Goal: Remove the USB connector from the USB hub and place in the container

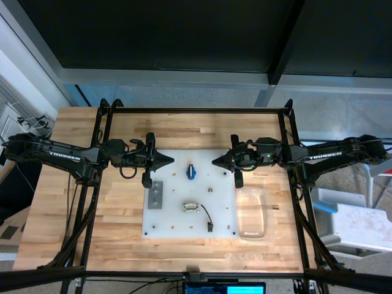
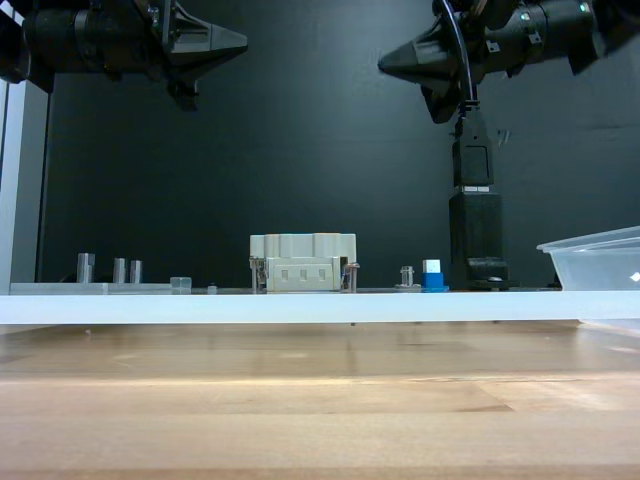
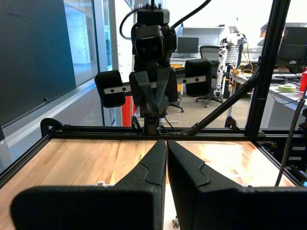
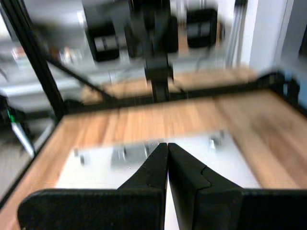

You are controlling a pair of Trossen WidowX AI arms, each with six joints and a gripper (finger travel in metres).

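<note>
Start nearest the front, on the large white flat board (image 1: 177, 228) laid over the pale wooden surface (image 1: 92, 233): short, thin black USB connector (image 2: 471, 155), seated upright in the small black block-shaped USB hub (image 2: 474, 235) and arching back toward a beige boxy socket (image 1: 190, 208). Just beside the board's right edge, find the clear, shallow plastic container (image 1: 252, 214), holding nothing. Farther back, pass a grey metal block with pegs (image 1: 156, 197) and a small blue fitting (image 1: 191, 172). Farthest, high above the board's rear, see the left gripper (image 1: 169, 160) and the right gripper (image 1: 217, 161), pointed tip to tip, both pinched closed on nothing.

Probably a job for the right one, nearer both hub and container. Open up first, come straight down over the plug, and pinch the stiff plug body, not the limp cable. Pull vertically, in line with the socket; expect a tilted tug to bind or to drag the hub along. Carry across low, and let go only once inside the container's walls, to keep the curved cable from springing over the rim.
</note>
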